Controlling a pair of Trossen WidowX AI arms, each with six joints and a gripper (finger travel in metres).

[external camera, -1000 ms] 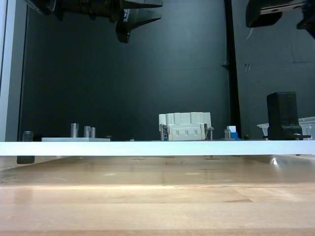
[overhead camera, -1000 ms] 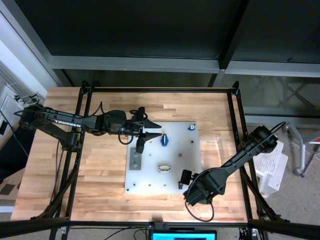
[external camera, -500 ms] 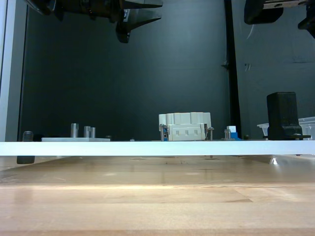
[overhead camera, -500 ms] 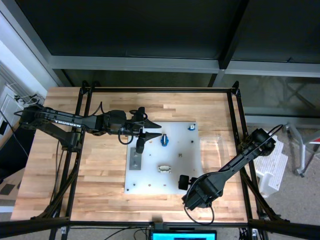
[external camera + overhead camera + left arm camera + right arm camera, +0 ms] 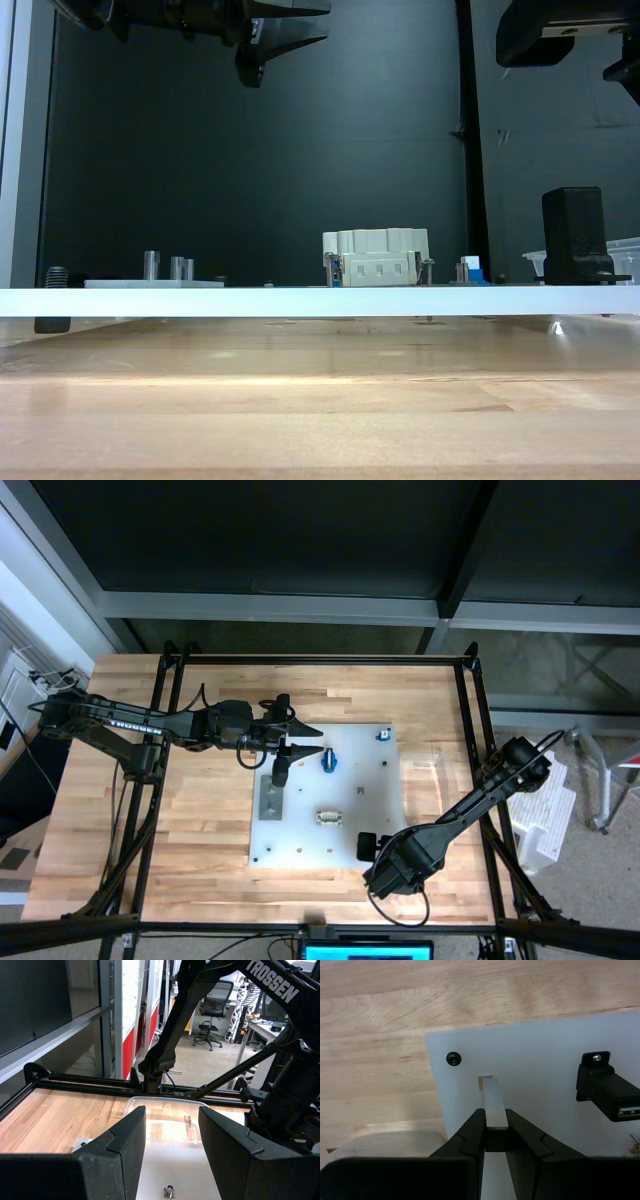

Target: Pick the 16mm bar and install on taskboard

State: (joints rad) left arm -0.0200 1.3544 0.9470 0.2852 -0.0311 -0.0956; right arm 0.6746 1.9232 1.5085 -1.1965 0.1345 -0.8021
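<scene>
**Change.** Right hand (image 5: 395,865) has shifted a little toward the worktop's near edge and the left. It now hangs over the near right corner of the board. Left arm is unchanged. Judged: the bar is being lined up with its seat, and insertion is not yet done.

**1. Pale butcher-block wooden worktop** (image 5: 200,820). Carries the board and both arm bases.

**2. White rectangular plastic taskboard** (image 5: 300,835). Lies flat at the worktop's middle. It bears a grey plate with pegs, a cream connector block, a blue fitting and a black box-shaped socket.

**3. Left hand** (image 5: 308,740). Held high over the far left part of the board, fingers spread, nothing between them.

**4. Right hand.** Clenched on the bar, pointing down at the board and high above it in the low view.

**5. Clear plastic tray** (image 5: 165,1110). Sits on the worktop just beside the board's right edge. The wood shows through it and no contents can be made out.

**6. Grey square-section 16mm metal bar** (image 5: 494,1102). Gripped between the right hand's fingers. Its free end reaches toward the small square slot (image 5: 483,1080) beside a black screw head (image 5: 452,1058). The end overlaps the slot's edge in the right wrist view. It looks clear of its seat, not entered.
</scene>
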